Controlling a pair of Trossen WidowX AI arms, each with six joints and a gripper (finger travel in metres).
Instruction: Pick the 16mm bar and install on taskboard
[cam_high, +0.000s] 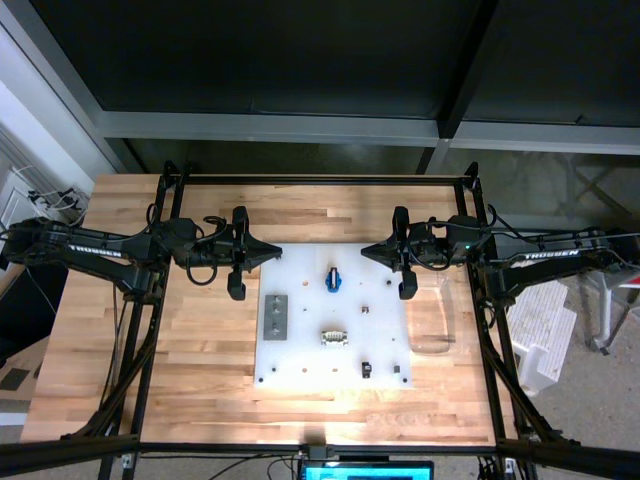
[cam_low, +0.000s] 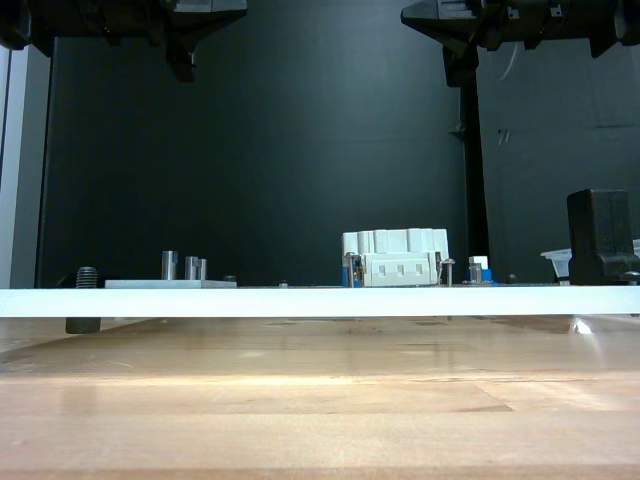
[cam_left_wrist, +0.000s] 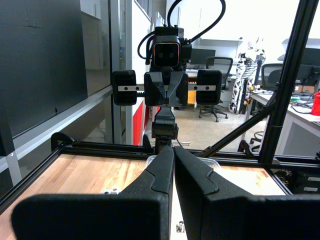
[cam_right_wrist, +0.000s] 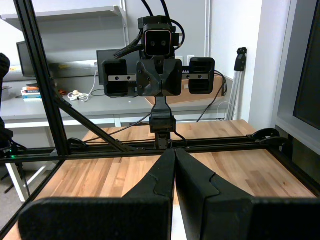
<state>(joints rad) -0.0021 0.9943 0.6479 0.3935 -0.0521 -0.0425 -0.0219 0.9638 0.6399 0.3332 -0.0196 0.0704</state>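
The 16mm bar is in neither gripper. Three short metal bars (cam_low: 186, 266) stand upright in a gray holder plate (cam_high: 273, 318) on the left part of the white task board (cam_high: 300, 372); which of them, if any, is the 16mm bar cannot be told. The left gripper (cam_high: 272, 255) hovers high over the board's far left corner, its jaws clenched together on nothing. Facing it across the board, the right gripper (cam_high: 366, 252) hangs at a similar height above the far right corner, jaws likewise pressed together and empty. On the board between them sit a blue part (cam_high: 332, 280), a gray multi-pin connector (cam_high: 334, 338) and a small black block (cam_high: 368, 370). A clear plastic container (cam_high: 437, 318) rests on the wooden counter (cam_high: 150, 380), just beside the board's right edge.
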